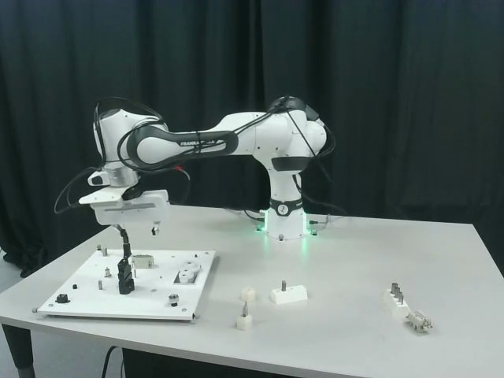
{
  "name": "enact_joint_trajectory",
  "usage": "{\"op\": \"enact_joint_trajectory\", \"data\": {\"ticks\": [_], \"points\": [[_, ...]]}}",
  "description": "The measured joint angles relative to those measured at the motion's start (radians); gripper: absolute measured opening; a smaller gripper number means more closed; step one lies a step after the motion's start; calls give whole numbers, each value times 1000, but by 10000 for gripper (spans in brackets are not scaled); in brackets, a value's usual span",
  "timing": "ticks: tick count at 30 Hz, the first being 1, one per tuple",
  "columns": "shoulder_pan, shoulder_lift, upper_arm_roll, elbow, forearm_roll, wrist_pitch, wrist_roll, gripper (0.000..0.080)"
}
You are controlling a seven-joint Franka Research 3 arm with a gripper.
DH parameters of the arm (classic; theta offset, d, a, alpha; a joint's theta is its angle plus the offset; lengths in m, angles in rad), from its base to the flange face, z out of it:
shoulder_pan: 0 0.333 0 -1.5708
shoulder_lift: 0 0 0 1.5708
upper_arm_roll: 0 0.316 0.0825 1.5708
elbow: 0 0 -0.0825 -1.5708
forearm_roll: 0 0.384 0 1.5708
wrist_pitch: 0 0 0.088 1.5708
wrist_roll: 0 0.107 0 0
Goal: Pick square peg 3.
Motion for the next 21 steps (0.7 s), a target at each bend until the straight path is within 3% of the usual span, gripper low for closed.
{"op": "enact_joint_trajectory", "data": {"ticks": [10, 21], "points": [[80, 0, 0, -8, 33, -59, 36, 800], [231, -2, 0, -55, 36, -93, 137, 800]]}}
